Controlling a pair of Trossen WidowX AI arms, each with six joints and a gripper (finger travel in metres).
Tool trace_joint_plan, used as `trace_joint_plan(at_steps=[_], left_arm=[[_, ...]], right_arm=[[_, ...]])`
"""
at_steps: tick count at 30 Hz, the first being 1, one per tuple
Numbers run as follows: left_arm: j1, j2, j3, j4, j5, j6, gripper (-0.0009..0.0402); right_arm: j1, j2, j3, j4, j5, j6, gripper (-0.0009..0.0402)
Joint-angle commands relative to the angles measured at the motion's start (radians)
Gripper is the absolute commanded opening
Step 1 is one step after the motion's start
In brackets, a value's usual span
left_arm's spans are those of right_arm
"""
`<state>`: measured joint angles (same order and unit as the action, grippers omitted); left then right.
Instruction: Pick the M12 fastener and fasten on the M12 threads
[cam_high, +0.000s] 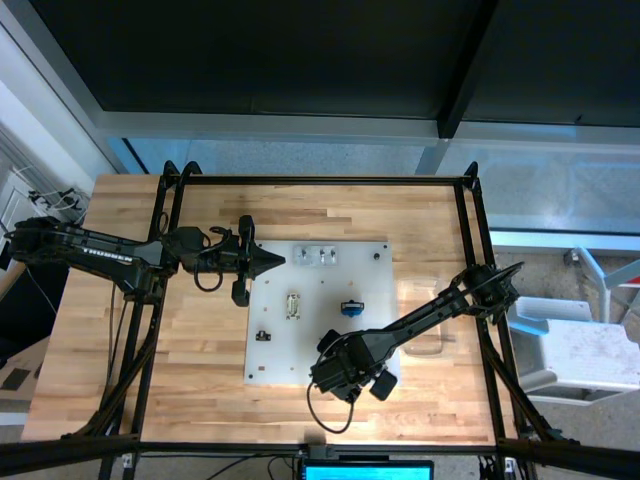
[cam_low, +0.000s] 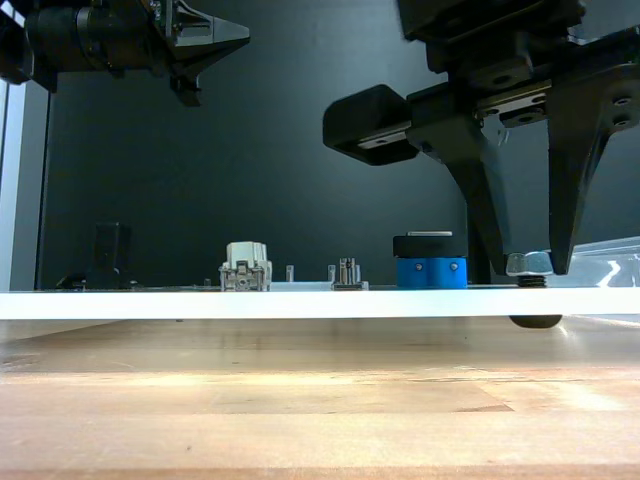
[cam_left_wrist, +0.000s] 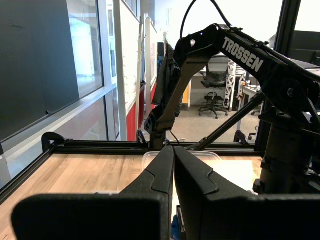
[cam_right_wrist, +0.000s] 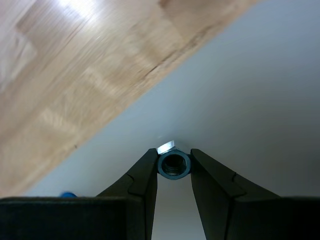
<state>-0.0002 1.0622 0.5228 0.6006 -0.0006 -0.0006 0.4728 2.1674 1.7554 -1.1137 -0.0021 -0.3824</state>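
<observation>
Nut (cam_low: 529, 263) sits on its stud (cam_low: 531, 283) at the board's (cam_high: 290, 355) 5 o'clock corner, with ribs showing just below it. Right gripper (cam_right_wrist: 174, 152) is clenched on the nut, one finger touching each side, tips just above the board. Right arm reaches in from the table's 3 o'clock edge and slopes down toward 7 o'clock. Its wrist is bent so the fingers point straight down, at 6 o'clock from the blue part (cam_high: 351, 308). Left gripper (cam_high: 272, 260) hangs high over the board's 10 o'clock edge, well apart from the nut. Left arm is stretched roughly level from the 9 o'clock side, fingers pointing toward 3 o'clock. Its jaws are pressed together on nothing.
</observation>
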Motion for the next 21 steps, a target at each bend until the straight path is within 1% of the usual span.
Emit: trace_joint_plan(at_steps=[1,5,10,13,16,21], left_arm=[[0.0,0.0,0.0,0.0,0.0,0.0,0.0],[0.0,0.0,0.0,0.0,0.0,0.0,0.0],[0.0,0.0,0.0,0.0,0.0,0.0,0.0],[0.0,0.0,0.0,0.0,0.0,0.0,0.0],[0.0,0.0,0.0,0.0,0.0,0.0,0.0],[0.0,0.0,0.0,0.0,0.0,0.0,0.0]], right_arm=[[0.0,0.002,0.0,0.001,0.001,0.143,0.0041],[0.0,0.002,0.0,0.0,0.001,0.33,0.0041],[0.0,0.002,0.0,0.0,0.001,0.525,0.0041],[0.0,0.002,0.0,0.0,0.001,0.658,0.0041],[0.0,0.002,0.0,0.001,0.001,0.821,0.0041],[0.0,0.002,0.0,-0.001,0.001,1.171,0.0041]])
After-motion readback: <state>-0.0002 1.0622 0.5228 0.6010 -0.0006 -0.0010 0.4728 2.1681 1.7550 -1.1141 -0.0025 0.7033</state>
